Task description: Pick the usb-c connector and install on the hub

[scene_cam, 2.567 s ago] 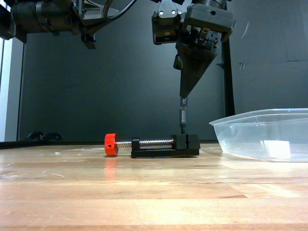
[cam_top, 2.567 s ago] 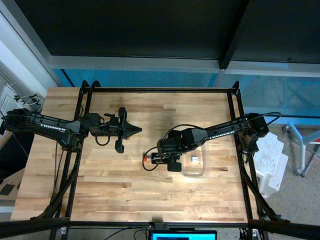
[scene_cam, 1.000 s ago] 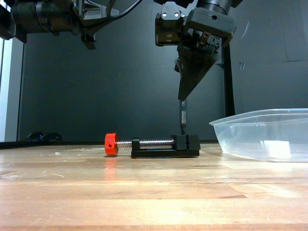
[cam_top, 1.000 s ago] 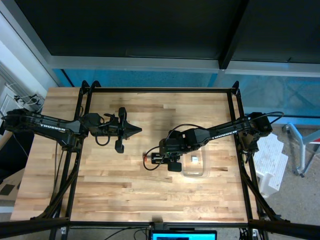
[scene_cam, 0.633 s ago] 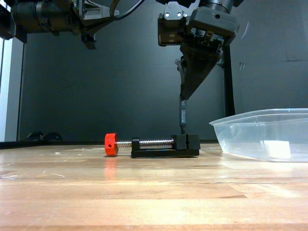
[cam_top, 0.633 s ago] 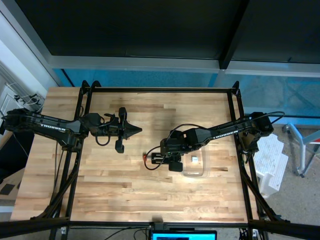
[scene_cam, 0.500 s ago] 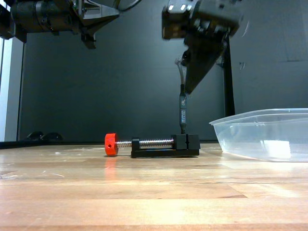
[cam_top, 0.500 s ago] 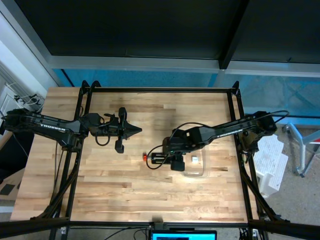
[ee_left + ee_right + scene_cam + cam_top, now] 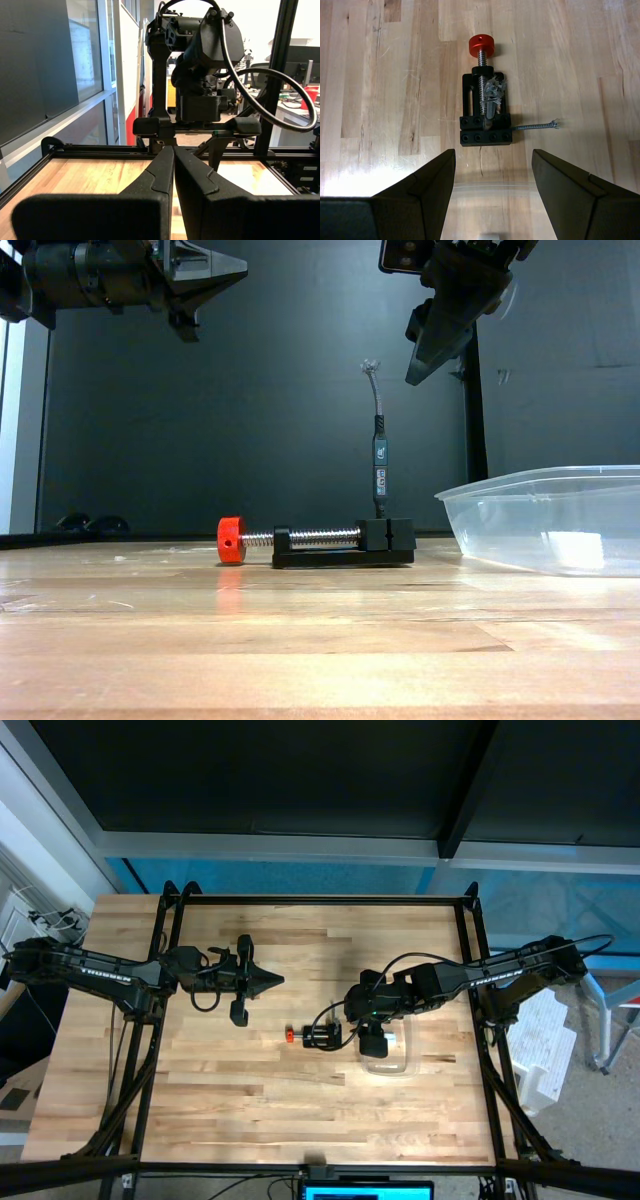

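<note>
Our right gripper [image 9: 412,358] had let go and risen to the upper right, spread wide. The usb-c connector [image 9: 380,475] stood upright in the hub [image 9: 388,536], seemingly installed. Our left gripper [image 9: 240,272] hung pinched together, upper left.

Bright, sharp, glare on table [image 9: 350,186]

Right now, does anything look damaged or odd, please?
The usb-c connector stands upright in the black vise, free of both grippers; its short cable ends in frayed strands. Right gripper hangs open above and right of it; left gripper, shut, hovers high left.
</note>
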